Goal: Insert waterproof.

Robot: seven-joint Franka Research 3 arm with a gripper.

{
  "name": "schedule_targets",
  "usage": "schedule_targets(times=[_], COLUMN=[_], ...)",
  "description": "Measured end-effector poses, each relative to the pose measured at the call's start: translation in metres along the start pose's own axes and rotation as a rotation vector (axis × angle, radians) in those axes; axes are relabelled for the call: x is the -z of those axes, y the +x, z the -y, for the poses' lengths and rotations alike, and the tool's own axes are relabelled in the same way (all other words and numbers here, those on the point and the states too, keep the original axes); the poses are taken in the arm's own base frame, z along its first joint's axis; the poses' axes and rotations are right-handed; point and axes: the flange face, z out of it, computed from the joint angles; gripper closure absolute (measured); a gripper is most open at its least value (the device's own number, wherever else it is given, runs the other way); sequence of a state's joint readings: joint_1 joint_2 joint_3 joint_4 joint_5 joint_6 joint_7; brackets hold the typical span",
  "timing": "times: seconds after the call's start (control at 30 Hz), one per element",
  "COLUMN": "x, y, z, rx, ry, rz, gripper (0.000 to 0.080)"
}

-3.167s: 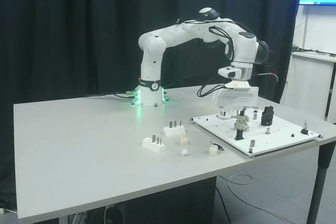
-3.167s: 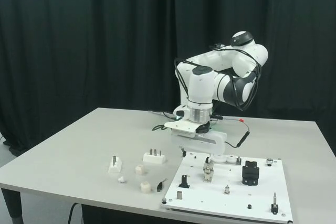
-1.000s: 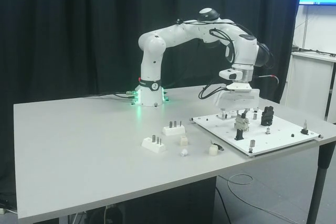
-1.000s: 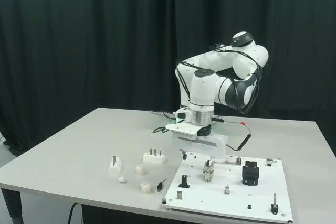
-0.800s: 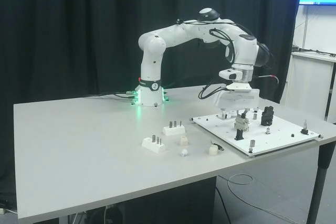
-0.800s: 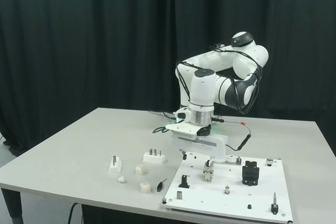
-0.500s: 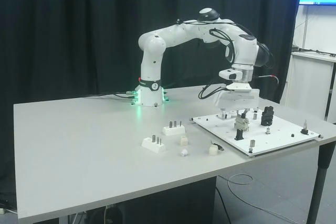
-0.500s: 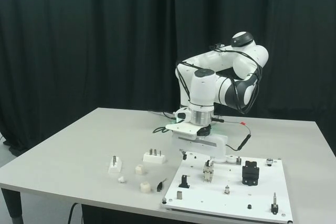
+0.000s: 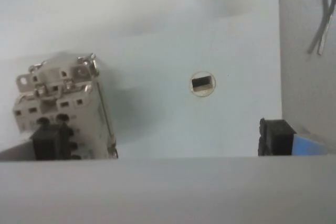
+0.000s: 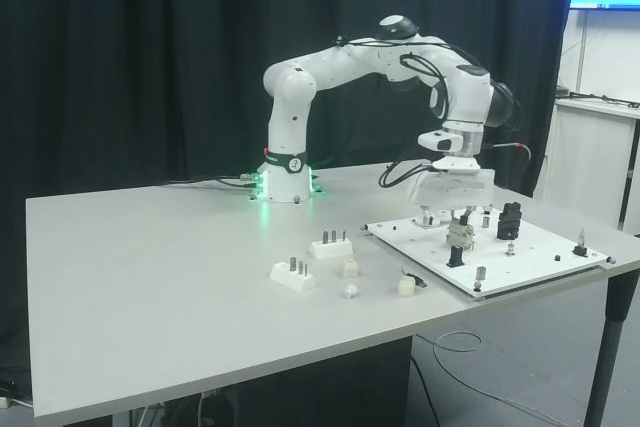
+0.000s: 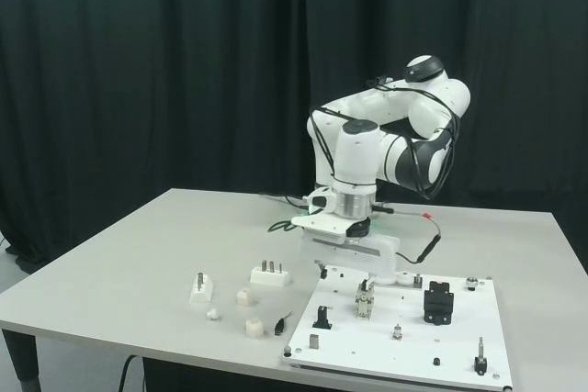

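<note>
Waterproof plug: none of the three views lets me pick it out for certain, and it may sit under the end effector [image 11: 365, 276], which hangs low over the 12 o'clock edge of the white board [image 11: 404, 348], right above a clipped connector block [image 11: 365, 301]. Whether the end effector is apart, together or clamped on something I cannot tell, because its white body covers the tips in both room views and a broad grey band [image 9: 168, 190] blocks the near part of the wrist view. Past that band, the wrist view shows the same connector block [image 9: 63, 114] partly cut off, a small round port with a black slot [image 9: 202, 83] standing alone on bare board, and a black part [image 9: 275, 137] at the board's edge, only half seen. In the second room view the board lies at about 4 o'clock on the grey bench [image 11: 138, 263], its near edge close to the bench's front edge. A black block [image 11: 437, 302] stands at the connector block's 3 o'clock with a clear gap between them. At the board's 9 o'clock, two white holders [image 11: 269, 274] [image 11: 200, 288] and several small loose pieces [image 11: 253, 327] lie near one another. From there the bench runs open toward 9 and 10 o'clock. A cable [image 11: 427, 236] loops from the wrist toward 3 o'clock. The arm's base [image 10: 283, 179] glows green at the bench's far side.
</note>
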State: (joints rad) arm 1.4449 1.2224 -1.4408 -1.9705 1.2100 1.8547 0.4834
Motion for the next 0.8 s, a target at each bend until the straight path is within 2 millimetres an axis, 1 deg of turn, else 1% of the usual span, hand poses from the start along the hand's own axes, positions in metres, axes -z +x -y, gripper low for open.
schedule_targets(times=[0.8], x=[0.023], y=[-0.008], z=[0.002], rx=[0.003], ry=[0.019], rz=[-0.012], gripper=[0.0003])
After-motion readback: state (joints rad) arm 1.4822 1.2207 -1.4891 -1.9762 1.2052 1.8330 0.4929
